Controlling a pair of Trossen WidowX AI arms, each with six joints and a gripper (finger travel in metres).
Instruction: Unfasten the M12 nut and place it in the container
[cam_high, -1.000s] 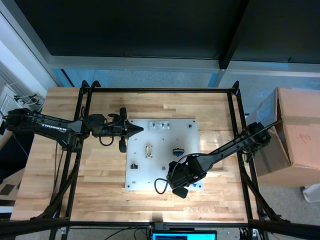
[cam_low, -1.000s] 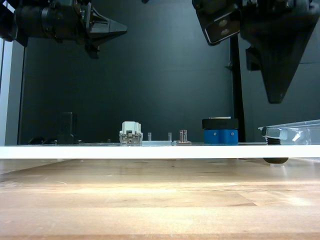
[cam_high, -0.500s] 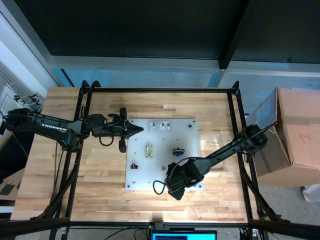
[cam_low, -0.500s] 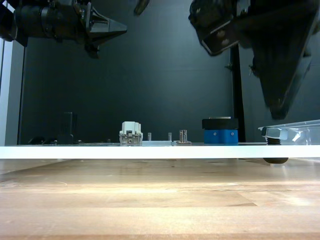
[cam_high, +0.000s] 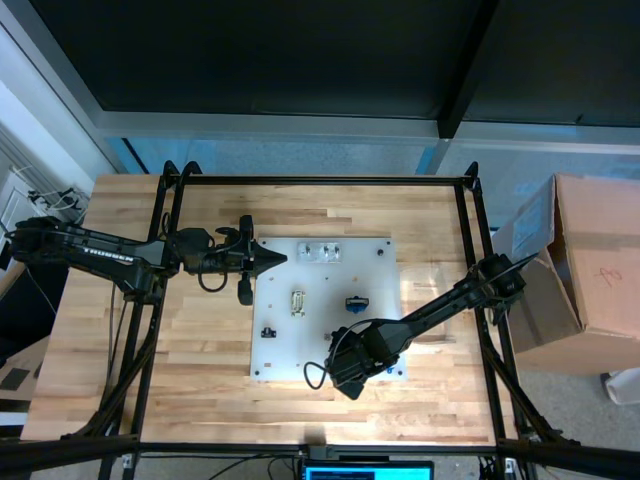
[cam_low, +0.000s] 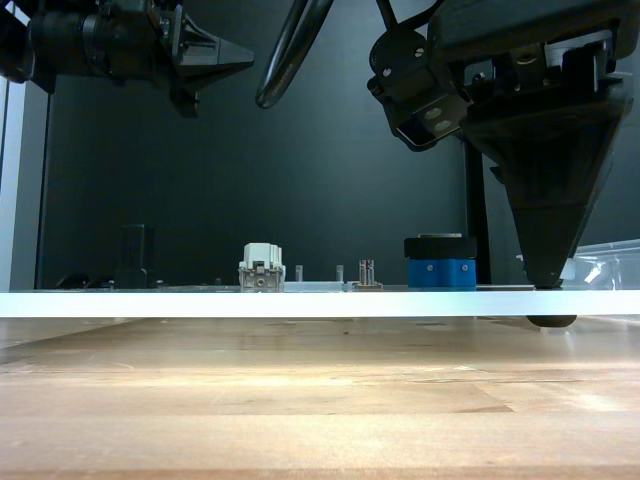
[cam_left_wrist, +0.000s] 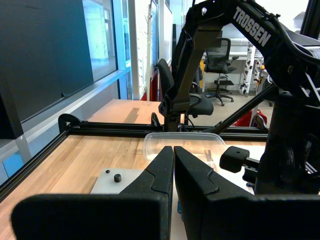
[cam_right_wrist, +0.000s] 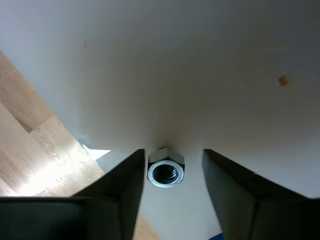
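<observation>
Clear container (cam_left_wrist: 200, 142) beside the board (cam_right_wrist: 200, 75); 1 nut (cam_right_wrist: 166, 167) outside it, on the board, straddled by the open right pincer (cam_right_wrist: 172, 152); left pincer (cam_left_wrist: 173, 148) closed, raised at the board's left edge.

I read left gripper (cam_high: 277, 259) held level above the board's (cam_high: 285, 345) far left edge, fingers pressed together; right arm stretched inward, right gripper (cam_low: 547, 276) pointing straight down at its near right edge, fingers apart

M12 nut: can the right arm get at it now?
Probably yes: the right tool straddles the M12 nut, open fingers either side, nothing between. The left tool hangs shut over the board's left edge.
</observation>
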